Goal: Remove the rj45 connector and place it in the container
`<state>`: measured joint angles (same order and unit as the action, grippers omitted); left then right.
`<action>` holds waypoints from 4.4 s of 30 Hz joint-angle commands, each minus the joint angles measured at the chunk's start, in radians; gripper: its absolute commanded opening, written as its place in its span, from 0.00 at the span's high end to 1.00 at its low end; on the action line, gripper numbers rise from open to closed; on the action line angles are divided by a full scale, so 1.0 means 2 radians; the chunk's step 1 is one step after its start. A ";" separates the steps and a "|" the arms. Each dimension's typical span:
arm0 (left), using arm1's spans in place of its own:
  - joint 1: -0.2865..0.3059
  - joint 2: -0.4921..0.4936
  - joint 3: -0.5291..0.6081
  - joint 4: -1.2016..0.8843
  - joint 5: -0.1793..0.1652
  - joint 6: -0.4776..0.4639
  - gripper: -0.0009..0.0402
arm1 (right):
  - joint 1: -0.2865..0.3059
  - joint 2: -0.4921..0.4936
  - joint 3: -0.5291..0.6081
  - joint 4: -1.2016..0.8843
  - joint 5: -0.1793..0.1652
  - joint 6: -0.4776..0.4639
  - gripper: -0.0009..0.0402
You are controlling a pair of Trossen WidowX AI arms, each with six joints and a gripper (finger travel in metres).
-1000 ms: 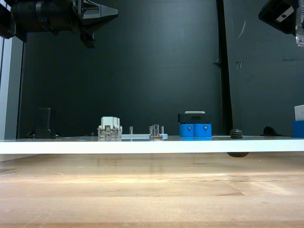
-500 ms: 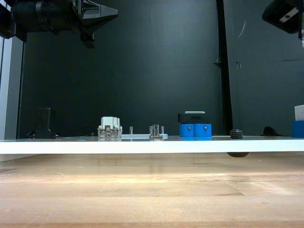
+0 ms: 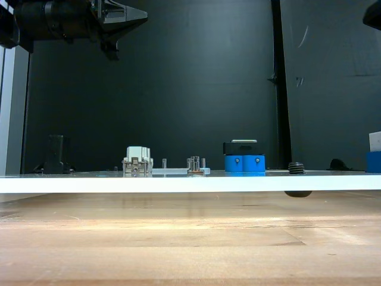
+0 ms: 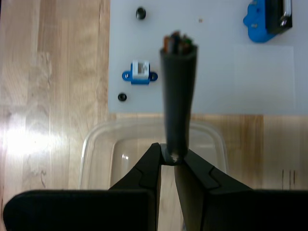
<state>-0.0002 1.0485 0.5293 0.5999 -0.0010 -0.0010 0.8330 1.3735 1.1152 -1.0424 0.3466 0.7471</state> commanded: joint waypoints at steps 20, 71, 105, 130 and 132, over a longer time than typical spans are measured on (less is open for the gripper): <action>0.000 0.000 0.000 0.000 0.000 0.000 0.98 | 0.086 -0.092 -0.117 -0.003 -0.038 0.126 0.98; 0.000 0.000 0.000 0.000 0.000 0.000 0.98 | 0.109 -0.092 -0.140 -0.003 -0.080 0.199 0.38; 0.000 0.000 0.000 0.000 0.000 0.000 0.98 | 0.109 -0.092 -0.140 -0.003 -0.080 0.199 0.38; 0.000 0.000 0.000 0.000 0.000 0.000 0.98 | 0.109 -0.092 -0.141 -0.004 -0.078 0.199 0.38; 0.000 0.000 0.000 0.000 0.000 0.000 0.98 | 0.109 -0.092 -0.141 -0.004 -0.078 0.199 0.38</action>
<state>-0.0002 1.0485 0.5293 0.5995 -0.0010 -0.0010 1.0504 1.1900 0.8341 -1.0500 0.1890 1.1450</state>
